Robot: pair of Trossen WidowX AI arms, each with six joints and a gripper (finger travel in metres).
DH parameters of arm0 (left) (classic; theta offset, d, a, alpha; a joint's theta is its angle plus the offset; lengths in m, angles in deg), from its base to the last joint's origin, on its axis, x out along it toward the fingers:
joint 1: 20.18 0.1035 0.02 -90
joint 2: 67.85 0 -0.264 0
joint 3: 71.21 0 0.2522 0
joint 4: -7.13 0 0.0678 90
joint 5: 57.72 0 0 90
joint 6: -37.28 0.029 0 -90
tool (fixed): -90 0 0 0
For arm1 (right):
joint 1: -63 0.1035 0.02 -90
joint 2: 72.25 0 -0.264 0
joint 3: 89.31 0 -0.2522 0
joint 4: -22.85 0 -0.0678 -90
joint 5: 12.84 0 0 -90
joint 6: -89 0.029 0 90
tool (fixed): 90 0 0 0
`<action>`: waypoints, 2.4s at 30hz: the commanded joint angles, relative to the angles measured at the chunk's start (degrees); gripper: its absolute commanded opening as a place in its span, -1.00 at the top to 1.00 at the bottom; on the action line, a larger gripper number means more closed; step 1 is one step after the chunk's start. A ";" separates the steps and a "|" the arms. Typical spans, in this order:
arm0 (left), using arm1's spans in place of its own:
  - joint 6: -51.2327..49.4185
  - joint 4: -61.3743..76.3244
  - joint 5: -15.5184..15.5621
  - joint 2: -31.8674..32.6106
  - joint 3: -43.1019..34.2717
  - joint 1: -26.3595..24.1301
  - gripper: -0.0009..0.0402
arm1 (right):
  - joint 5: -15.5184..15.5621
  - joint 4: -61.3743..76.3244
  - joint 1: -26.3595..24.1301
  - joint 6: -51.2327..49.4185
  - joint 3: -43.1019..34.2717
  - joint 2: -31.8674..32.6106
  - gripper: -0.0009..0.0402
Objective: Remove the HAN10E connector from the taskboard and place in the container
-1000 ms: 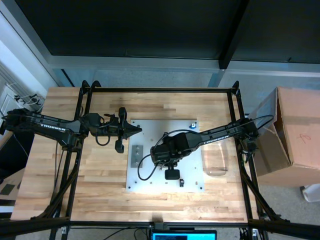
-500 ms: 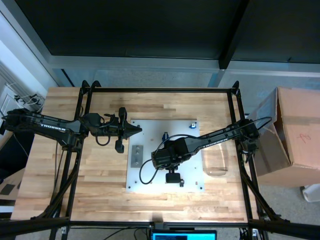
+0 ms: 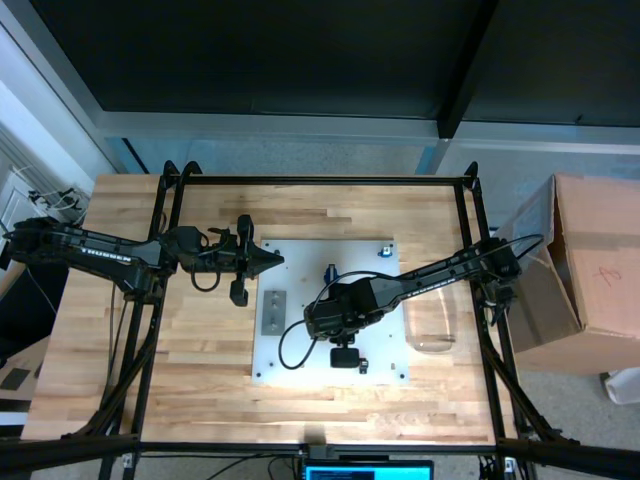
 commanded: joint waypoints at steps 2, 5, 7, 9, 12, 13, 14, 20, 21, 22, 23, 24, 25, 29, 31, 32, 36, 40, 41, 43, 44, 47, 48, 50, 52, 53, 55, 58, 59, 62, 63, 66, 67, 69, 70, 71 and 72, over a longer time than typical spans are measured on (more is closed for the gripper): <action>0.00 0.00 0.00 0.02 -0.02 0.02 0.96 | -0.96 0.37 -0.02 0.83 0.24 0.22 0.60; 0.02 0.00 0.00 0.02 -0.02 0.00 0.96 | -1.46 0.39 -0.04 1.03 0.24 0.22 0.51; 0.02 0.00 0.00 0.02 -0.02 0.02 0.96 | -1.44 0.39 -0.04 1.01 0.24 0.22 0.46; 0.02 0.00 0.00 0.02 -0.02 0.02 0.96 | -1.40 0.39 -0.02 1.03 0.24 0.22 0.42; 0.02 0.00 0.00 0.02 -0.02 0.02 0.96 | -1.40 0.42 0.00 1.03 0.24 0.22 0.37; 0.02 0.00 0.00 0.02 -0.02 0.00 0.96 | -1.40 0.42 0.00 1.01 0.24 0.22 0.37; 0.02 0.00 0.00 0.02 -0.02 0.02 0.96 | -1.40 0.42 0.00 1.01 0.24 0.22 0.36; 0.02 0.00 0.00 0.02 -0.02 0.02 0.96 | -1.38 0.42 0.02 1.01 0.24 0.22 0.35; 0.02 0.00 -0.02 0.02 -0.02 0.00 0.96 | -1.38 0.42 0.02 1.01 0.24 0.22 0.34; 0.00 0.00 0.00 0.02 -0.02 0.02 0.96 | -1.38 0.42 0.04 1.01 0.24 0.22 0.34; 0.02 0.00 -0.02 0.02 -0.02 0.00 0.96 | -1.38 0.42 0.07 1.01 0.24 0.22 0.34; 0.02 0.00 -0.02 0.02 -0.02 0.00 0.96 | -1.36 0.42 0.07 1.01 0.24 0.20 0.35; 0.02 0.00 -0.02 0.02 -0.02 0.02 0.96 | -1.36 0.42 0.09 1.01 0.24 0.20 0.34; 0.02 0.00 -0.02 0.02 -0.02 0.00 0.96 | -1.36 0.42 0.11 1.03 0.24 0.20 0.34; 0.02 0.00 0.00 0.02 -0.02 0.00 0.96 | -1.36 0.39 0.11 1.03 0.24 0.20 0.34; 0.02 0.00 0.00 0.02 -0.02 0.00 0.96 | -1.36 0.39 0.11 1.03 0.24 0.20 0.34; 0.02 0.00 0.00 0.02 -0.02 0.02 0.96 | -1.36 0.39 0.17 1.03 0.24 0.20 0.34; 0.02 0.00 0.00 0.02 -0.02 0.00 0.96 | -1.33 0.42 0.22 1.05 0.24 0.09 0.34; 0.02 0.00 -0.02 0.02 -0.02 0.02 0.96 | -1.33 0.37 0.24 1.05 0.24 0.04 0.35; 0.02 0.00 0.00 0.02 -0.02 0.00 0.96 | -1.31 0.39 0.33 1.07 0.24 -0.26 0.34; 0.02 0.00 0.00 0.02 -0.02 0.02 0.96 | -1.33 0.39 0.35 1.07 0.24 -0.50 0.34; 0.02 0.00 -0.02 0.02 -0.02 0.02 0.96 | -1.36 0.42 0.44 1.18 0.24 -1.38 0.34; 0.02 0.00 0.00 0.02 -0.02 0.00 0.96 | -1.36 0.42 0.46 1.20 0.24 -1.84 0.34; 0.02 0.00 0.00 0.02 -0.02 0.02 0.96 | -1.38 0.48 0.46 1.18 0.24 -2.64 0.34; 0.00 0.00 0.00 0.02 -0.02 0.00 0.96 | -1.42 0.48 0.46 1.20 0.24 -3.52 0.34; 0.02 0.00 0.00 0.02 -0.02 0.02 0.96 | -1.40 0.55 0.46 1.20 0.24 -3.91 0.34; 0.02 0.00 0.00 0.02 -0.02 0.02 0.96 | -1.42 0.90 0.46 1.18 0.24 -4.98 0.34; 0.02 0.00 0.00 0.02 -0.02 0.02 0.96 | -1.42 0.98 0.46 1.18 0.24 -6.23 0.34; 0.02 0.00 0.00 0.02 -0.02 0.00 0.96 | -1.44 1.05 0.44 1.18 0.24 -6.60 0.34; 0.02 0.00 -0.02 0.02 -0.02 0.00 0.96 | -1.40 1.25 0.44 1.20 0.24 -7.72 0.34; 0.02 0.00 0.00 0.02 -0.02 0.00 0.96 | -1.42 1.40 0.46 1.20 0.24 -8.28 0.34; 0.02 0.00 0.00 0.02 -0.02 0.02 0.96 | -1.57 1.33 0.44 1.20 0.24 -9.81 0.34; 0.02 0.00 0.00 0.02 -0.02 0.02 0.96 | -2.10 1.33 0.46 1.38 0.22 -10.38 0.34; 0.02 0.00 0.00 0.02 -0.02 0.02 0.96 | -3.89 1.38 0.44 2.29 0.24 -11.28 0.33; 0.02 0.00 0.00 0.02 -0.02 0.00 0.96 | -4.02 1.38 0.44 2.29 0.22 -11.63 0.31; 0.02 0.00 0.00 0.00 -0.02 0.00 0.96 | -4.00 1.40 0.46 2.29 0.22 -11.87 0.29; 0.02 0.00 0.00 0.00 -0.02 0.02 0.96 | -3.98 1.40 0.44 2.29 0.22 -12.00 0.26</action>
